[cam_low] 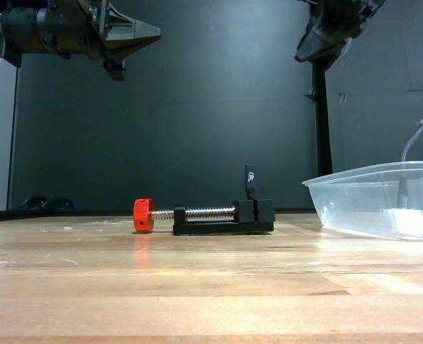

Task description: Pick the USB-C connector and install on taskboard

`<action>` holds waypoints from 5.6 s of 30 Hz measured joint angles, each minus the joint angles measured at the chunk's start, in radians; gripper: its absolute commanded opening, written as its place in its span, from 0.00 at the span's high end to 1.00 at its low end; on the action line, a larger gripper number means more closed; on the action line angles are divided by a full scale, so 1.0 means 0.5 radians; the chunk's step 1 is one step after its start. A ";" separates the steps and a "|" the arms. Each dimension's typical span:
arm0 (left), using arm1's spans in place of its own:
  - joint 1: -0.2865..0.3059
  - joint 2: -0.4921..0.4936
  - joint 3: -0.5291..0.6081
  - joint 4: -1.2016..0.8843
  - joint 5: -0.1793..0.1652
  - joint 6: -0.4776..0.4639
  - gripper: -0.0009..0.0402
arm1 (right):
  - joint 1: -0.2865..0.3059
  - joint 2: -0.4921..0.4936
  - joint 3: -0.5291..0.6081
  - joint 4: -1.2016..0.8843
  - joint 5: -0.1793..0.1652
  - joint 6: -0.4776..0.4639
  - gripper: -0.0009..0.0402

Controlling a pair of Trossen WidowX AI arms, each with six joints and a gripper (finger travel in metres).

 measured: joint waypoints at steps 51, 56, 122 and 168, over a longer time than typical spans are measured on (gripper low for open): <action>0.000 0.000 0.001 0.000 0.000 -0.001 0.98 | 0.356 0.409 0.111 -0.977 0.060 0.404 0.49; 0.000 -0.001 0.000 0.000 0.000 0.000 0.98 | 0.385 0.416 0.040 -0.899 0.068 0.416 0.49; 0.000 0.000 0.000 0.000 0.000 0.000 0.98 | 0.367 0.446 -0.519 -0.181 0.102 0.371 0.79; 0.000 0.000 0.001 0.000 0.000 0.000 0.98 | 0.367 0.349 -0.314 -0.442 0.104 0.374 0.98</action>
